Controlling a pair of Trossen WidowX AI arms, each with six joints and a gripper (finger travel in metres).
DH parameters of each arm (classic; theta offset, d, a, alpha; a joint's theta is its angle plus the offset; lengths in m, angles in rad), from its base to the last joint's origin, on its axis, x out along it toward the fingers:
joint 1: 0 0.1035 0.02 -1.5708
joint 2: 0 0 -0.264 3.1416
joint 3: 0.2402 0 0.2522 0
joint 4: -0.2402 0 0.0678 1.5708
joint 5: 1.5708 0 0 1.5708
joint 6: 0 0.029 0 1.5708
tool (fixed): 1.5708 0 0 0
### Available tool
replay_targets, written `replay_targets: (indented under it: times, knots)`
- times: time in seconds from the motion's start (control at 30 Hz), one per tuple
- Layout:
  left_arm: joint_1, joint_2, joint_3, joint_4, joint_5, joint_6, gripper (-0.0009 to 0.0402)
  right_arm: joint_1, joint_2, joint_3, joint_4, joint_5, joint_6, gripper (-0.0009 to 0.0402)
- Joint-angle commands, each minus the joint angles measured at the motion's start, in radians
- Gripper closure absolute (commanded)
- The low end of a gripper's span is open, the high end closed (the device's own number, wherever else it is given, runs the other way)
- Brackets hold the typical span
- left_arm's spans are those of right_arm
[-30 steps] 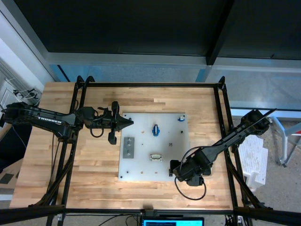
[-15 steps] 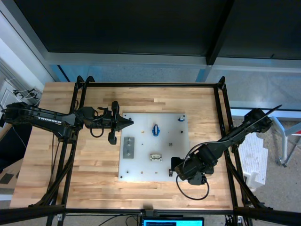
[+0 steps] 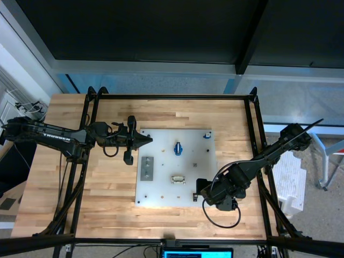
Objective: Pick the 16mm bar and install on taskboard
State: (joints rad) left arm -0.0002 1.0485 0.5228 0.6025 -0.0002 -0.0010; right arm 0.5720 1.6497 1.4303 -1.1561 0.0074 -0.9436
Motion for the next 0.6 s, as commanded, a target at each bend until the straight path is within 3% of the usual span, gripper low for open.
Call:
replay_targets:
  times: [0.03,0.23,0.6]
  knots:
    - [0.0,0.0,0.0,0.0,0.0,0.0,0.0393,-0.011,-0.005,-0.001,0.001,-0.002,0.036,0.0201]
    - [0.0,0.0,0.0,0.0,0.0,0.0,0.0393,-0.071,-0.02,-0.001,0.022,-0.005,0.175,0.0201]
    - [0.0,0.0,0.0,0.0,0.0,0.0,0.0393,-0.25,-0.065,-0.001,0.084,0.0,0.422,0.0201]
